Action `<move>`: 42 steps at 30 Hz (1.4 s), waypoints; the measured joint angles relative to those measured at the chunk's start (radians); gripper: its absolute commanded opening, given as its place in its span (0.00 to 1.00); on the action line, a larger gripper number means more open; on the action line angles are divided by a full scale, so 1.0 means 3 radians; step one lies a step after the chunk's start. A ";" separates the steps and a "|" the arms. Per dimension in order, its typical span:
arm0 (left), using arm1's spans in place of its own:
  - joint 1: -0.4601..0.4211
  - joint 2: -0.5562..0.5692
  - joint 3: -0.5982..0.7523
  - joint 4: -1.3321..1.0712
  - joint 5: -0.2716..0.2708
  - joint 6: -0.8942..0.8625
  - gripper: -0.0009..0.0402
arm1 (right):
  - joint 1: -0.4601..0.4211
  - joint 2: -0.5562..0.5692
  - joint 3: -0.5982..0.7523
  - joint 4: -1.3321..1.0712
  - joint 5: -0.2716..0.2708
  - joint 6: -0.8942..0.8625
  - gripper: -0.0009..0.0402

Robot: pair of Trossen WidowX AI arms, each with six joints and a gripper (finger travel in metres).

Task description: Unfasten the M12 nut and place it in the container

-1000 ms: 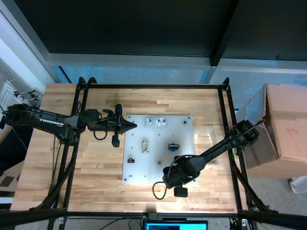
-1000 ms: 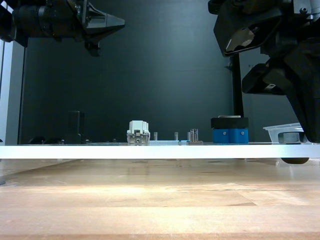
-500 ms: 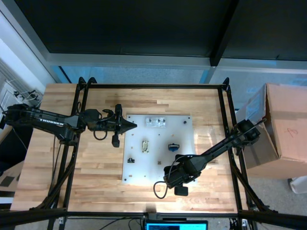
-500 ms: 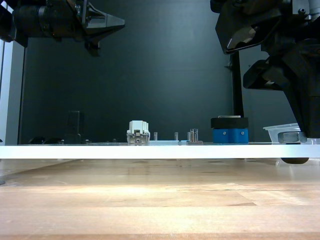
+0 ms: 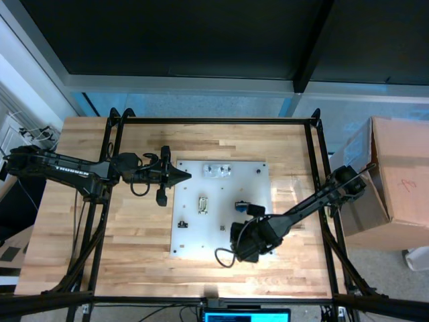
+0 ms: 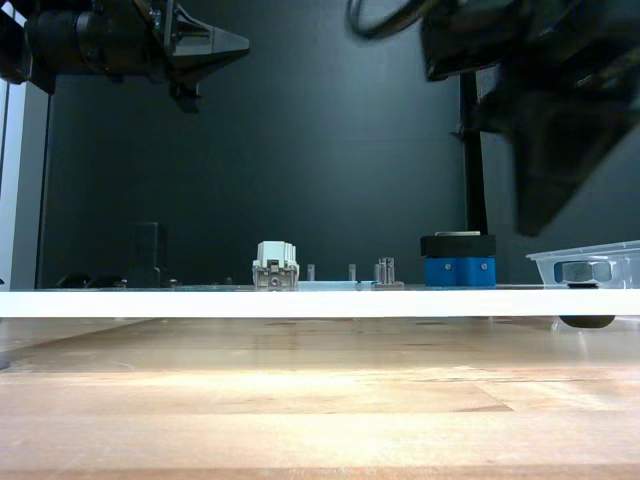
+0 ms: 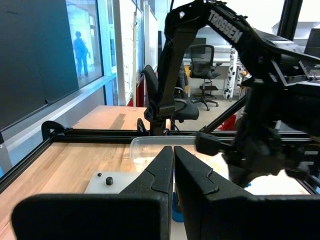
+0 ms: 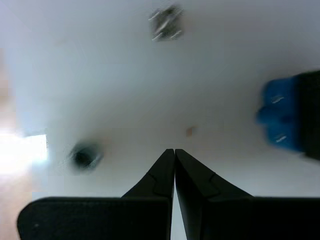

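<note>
In the low view the small silver nut (image 6: 583, 270) sits low at the board's right end, in front of the clear container (image 6: 605, 254), with no stud ribs showing under it. It seems to be on its stud. In the high view the right arm covers that spot. My right gripper (image 6: 530, 226) hangs above and left of the nut. It is shut with nothing between its fingers (image 8: 174, 150) and sits over the near right of the white board (image 5: 194, 241). A blurred dark round spot (image 8: 85, 156) lies near the board's edge. My left gripper (image 5: 187, 176) is shut and held high.
The clear container (image 5: 289, 191) lies on the table just right of the board. A blue block (image 6: 458, 262), a white connector (image 6: 276, 267) and a small silver post (image 6: 386, 270) stand on the board. A cardboard box (image 5: 395, 181) sits beyond the table's right edge.
My right gripper has lifted off the nut, turned and shifted left. The nut stays where it was. The left arm has not moved.
</note>
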State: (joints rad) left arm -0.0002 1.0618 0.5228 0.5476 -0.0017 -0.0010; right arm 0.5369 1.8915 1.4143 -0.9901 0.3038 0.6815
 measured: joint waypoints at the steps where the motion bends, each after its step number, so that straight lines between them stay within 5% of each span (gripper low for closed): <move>1: 0.0000 0.0000 0.0000 0.0000 0.0000 0.0001 0.02 | 0.0004 -0.0009 0.0000 -0.0011 -0.0079 0.0011 0.02; 12: 0.0000 0.0000 -0.0001 -0.0001 0.0001 0.0001 0.02 | 0.0009 -0.0083 0.0142 0.0117 -0.1311 -0.0019 0.02; 30: 0.0000 0.0000 0.0000 0.0000 0.0001 0.0001 0.02 | -0.0010 0.0158 0.0046 0.0484 -0.1339 -0.0034 0.02; 42: 0.0000 0.0000 0.0000 0.0001 0.0001 0.0001 0.02 | -0.0041 0.0159 0.0003 0.0487 -0.1170 -0.0036 0.02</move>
State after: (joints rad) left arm -0.0002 1.0618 0.5228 0.5480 -0.0013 -0.0006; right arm 0.5247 1.9392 1.4151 -0.8440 -0.0471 0.6708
